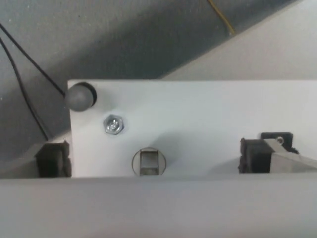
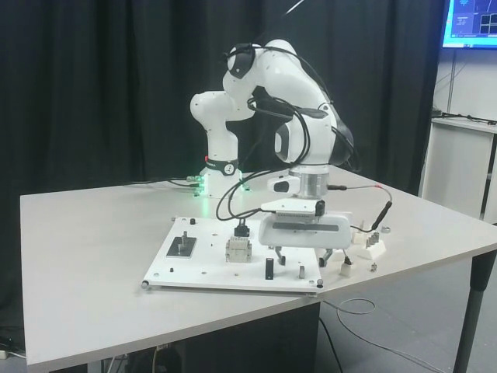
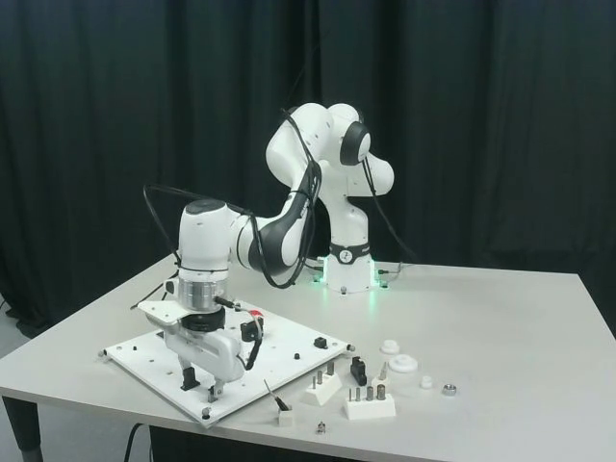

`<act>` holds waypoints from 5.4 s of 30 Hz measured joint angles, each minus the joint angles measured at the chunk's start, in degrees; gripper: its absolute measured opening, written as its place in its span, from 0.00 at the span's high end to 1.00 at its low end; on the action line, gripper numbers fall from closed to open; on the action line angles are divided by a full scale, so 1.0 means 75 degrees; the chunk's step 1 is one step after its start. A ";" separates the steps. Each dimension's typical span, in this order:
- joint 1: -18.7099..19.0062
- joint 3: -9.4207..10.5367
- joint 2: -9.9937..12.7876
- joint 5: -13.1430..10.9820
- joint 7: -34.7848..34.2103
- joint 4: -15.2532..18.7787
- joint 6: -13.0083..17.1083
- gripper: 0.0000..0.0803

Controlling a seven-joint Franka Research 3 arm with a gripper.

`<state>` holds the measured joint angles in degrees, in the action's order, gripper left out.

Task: Pick USB.

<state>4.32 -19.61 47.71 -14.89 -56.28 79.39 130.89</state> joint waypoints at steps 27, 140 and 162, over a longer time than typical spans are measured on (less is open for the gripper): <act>-0.0076 -0.0031 -0.0110 0.0099 0.0364 -0.0426 -0.0514 0.00; 0.0213 0.0650 0.0888 -0.1319 0.4197 -0.1916 -0.2857 0.00; 0.0209 0.0647 0.0946 -0.1319 0.4212 -0.1917 -0.2856 0.41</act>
<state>5.89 -14.77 54.81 -24.79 -24.69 65.02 109.47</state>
